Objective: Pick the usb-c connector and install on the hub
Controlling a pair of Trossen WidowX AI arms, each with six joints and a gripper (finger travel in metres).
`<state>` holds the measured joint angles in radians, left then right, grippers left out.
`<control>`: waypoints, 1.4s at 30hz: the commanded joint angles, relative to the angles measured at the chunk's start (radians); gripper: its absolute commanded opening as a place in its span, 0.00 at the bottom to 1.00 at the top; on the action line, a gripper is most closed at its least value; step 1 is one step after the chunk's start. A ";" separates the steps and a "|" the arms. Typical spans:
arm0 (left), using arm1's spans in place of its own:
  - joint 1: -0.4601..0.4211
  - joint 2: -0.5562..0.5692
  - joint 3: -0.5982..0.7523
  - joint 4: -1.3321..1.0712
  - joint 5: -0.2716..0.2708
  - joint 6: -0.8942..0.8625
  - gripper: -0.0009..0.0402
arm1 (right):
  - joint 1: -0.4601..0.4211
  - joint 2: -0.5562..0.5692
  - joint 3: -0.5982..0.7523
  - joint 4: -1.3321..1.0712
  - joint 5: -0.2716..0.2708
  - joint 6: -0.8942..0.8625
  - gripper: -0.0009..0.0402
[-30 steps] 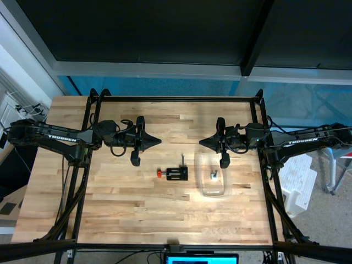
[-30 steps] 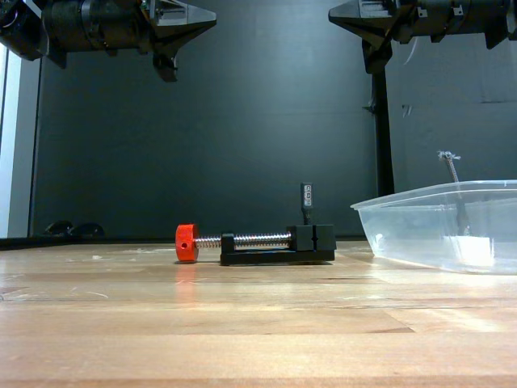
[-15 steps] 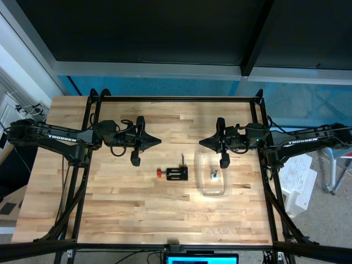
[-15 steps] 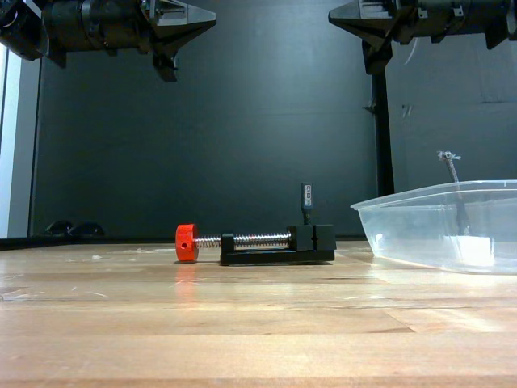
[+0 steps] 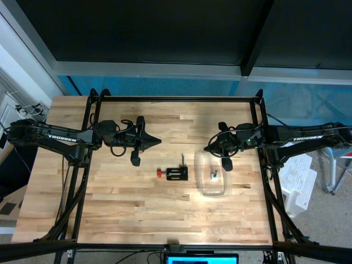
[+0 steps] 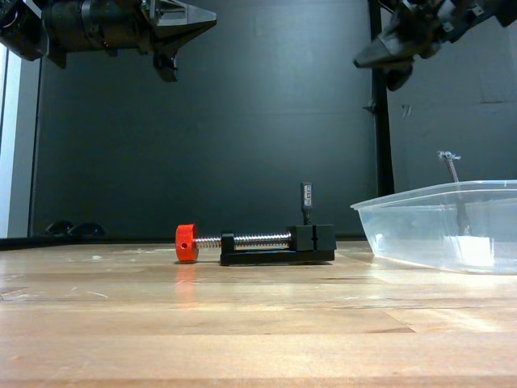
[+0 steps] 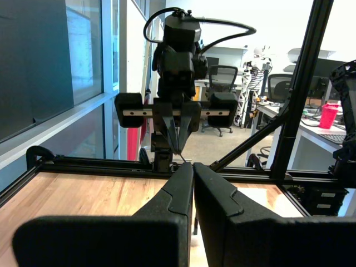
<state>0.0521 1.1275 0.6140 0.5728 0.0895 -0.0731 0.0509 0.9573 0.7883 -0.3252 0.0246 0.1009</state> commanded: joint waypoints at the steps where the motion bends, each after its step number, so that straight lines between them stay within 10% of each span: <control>1: 0.000 0.000 0.000 0.000 0.000 0.000 0.02 | 0.012 0.000 0.023 -0.105 0.001 0.024 0.02; 21: 0.000 0.000 0.000 0.000 0.000 0.000 0.02 | 0.117 0.095 0.068 -0.463 0.001 0.108 0.08; 42: 0.000 0.000 0.000 0.000 0.000 0.000 0.02 | 0.139 0.342 0.121 -0.602 0.001 0.156 0.38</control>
<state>0.0521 1.1275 0.6140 0.5728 0.0895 -0.0731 0.1890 1.2877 0.9100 -0.9306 0.0254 0.2569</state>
